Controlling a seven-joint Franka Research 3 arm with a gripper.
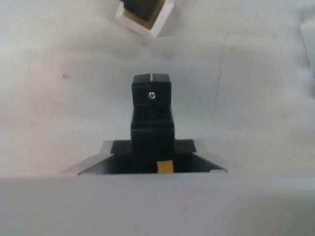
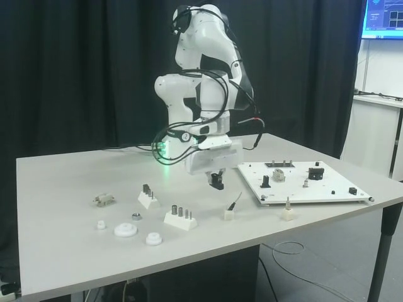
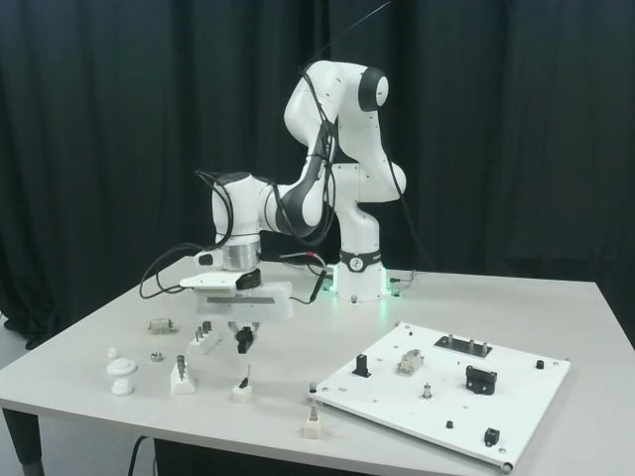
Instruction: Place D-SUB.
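Note:
A small grey connector that looks like the D-SUB [image 2: 104,200] [image 3: 159,324] lies on the table at the far end from the white board [image 2: 340,189] [image 3: 516,416]. My gripper [image 2: 217,183] [image 3: 243,341] [image 1: 151,78] hangs a little above the table between the loose parts and the board. Its black fingers [image 1: 142,91] are shut against each other, and I see nothing between the tips. On the board sits a grey fitting [image 2: 278,176] [image 3: 409,362], well apart from the gripper.
Small white holders with pins [image 2: 149,198] [image 2: 180,218] [image 2: 230,212] [image 2: 288,214] stand near the table's front. One white holder [image 1: 145,14] shows just beyond the fingertips in the wrist view. White discs [image 2: 126,230] lie near the connector. The arm's base [image 3: 359,283] stands behind.

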